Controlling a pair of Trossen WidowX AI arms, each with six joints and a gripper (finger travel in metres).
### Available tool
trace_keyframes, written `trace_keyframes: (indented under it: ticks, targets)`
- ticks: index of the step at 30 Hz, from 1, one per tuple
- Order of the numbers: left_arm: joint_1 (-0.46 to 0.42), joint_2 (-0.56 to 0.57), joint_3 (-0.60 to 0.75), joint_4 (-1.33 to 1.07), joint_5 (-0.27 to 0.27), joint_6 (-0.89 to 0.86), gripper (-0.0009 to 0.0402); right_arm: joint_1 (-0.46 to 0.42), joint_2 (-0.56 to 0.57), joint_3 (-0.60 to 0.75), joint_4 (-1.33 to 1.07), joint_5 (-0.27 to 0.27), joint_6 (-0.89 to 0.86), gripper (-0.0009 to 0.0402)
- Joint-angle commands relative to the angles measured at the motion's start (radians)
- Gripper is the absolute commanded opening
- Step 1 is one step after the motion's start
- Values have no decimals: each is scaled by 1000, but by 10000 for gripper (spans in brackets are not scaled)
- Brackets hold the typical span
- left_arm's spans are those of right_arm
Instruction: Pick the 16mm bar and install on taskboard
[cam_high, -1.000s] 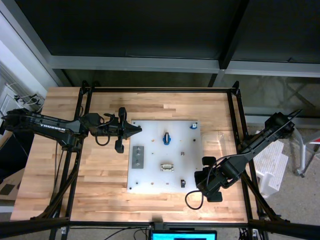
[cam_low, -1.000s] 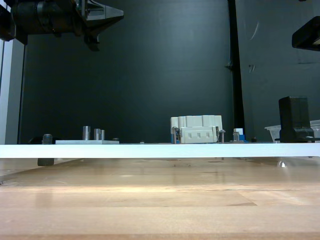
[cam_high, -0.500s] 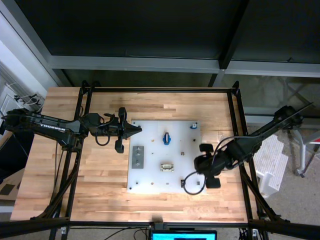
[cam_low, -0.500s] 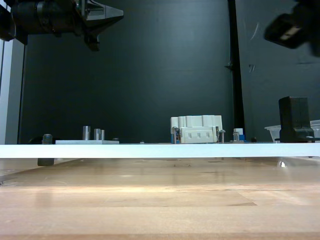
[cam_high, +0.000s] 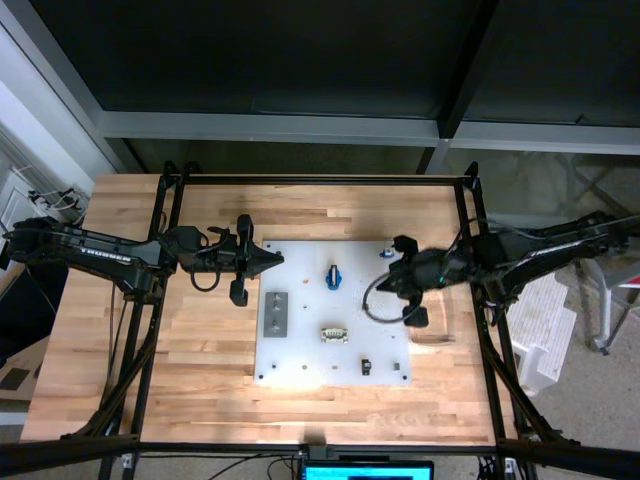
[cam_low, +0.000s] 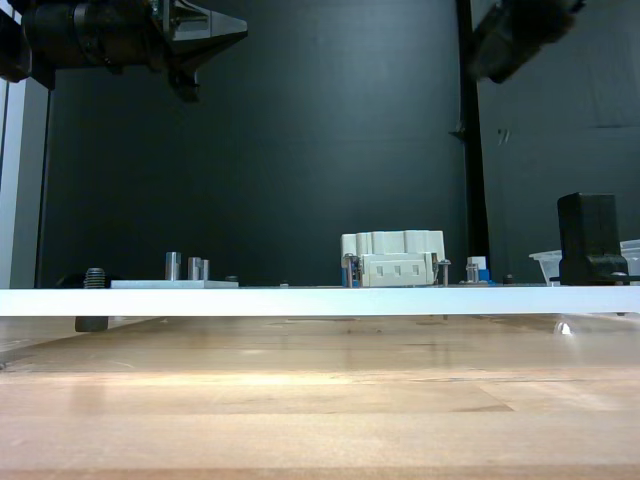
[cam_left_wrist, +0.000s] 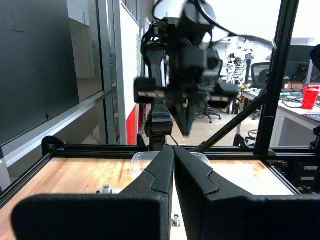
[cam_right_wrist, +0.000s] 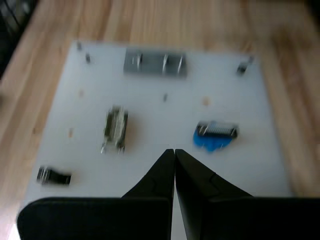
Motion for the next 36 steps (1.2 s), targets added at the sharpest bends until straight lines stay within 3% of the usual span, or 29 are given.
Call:
trace_keyframes:
  ticks: [1, 11, 21, 26, 36]
  targets:
    - [0, 0, 0, 0, 0, 0, 0, -84, -47, -32, 117, -71, -52, 0]
    - [0, 0, 0, 0, 0, 0, 0, -250, -140, -198, 517, -192, -108, 0]
    - [0, 0, 0, 0, 0, 0, 0, -251, -184, -350, 858, -182, -17, 0]
    - [0, 0, 0, 0, 0, 0, 0, -251, -202, -377, 907, -153, -18, 0]
    - [0, 0, 0, 0, 0, 0, 0, -251, -201, -414, 938, -157, -21, 0]
